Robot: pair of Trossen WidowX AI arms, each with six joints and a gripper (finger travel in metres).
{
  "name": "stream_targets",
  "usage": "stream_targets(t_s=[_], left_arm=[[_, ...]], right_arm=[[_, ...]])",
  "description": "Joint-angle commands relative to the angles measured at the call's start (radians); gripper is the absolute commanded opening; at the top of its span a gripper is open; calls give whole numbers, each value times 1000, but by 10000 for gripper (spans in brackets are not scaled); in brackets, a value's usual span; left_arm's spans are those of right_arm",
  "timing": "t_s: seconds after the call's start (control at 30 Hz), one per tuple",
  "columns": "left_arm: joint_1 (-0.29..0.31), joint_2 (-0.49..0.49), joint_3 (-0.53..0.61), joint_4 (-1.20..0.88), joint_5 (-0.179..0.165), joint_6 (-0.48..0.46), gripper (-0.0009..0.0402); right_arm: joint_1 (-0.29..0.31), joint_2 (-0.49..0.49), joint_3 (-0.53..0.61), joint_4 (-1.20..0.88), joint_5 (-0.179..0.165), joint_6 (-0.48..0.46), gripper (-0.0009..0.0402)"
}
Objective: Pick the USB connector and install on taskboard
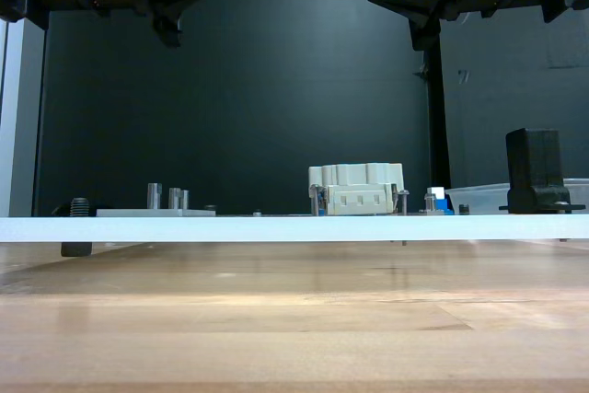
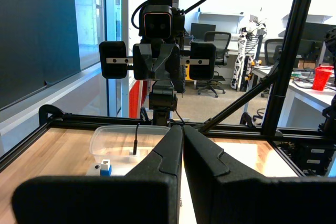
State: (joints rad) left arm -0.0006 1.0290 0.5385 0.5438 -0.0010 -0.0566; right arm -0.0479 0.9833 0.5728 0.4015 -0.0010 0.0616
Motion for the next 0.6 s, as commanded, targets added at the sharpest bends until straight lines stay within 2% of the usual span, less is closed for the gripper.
stream_targets(t_s=[0.03, 0.37, 0.47, 0.6], left_arm=[[1, 0, 1, 0, 0, 0, 0], [1, 0, 1, 0, 0, 0, 0], [1, 0, 0, 0, 0, 0, 0], [0, 0, 0, 0, 0, 0, 0]], right_arm=[[0, 0, 0, 1, 0, 0, 0], [0, 0, 0, 2, 0, 5, 0], [0, 0, 6, -8, -1, 48, 0], [0, -13, 81, -209, 10, 3, 0]])
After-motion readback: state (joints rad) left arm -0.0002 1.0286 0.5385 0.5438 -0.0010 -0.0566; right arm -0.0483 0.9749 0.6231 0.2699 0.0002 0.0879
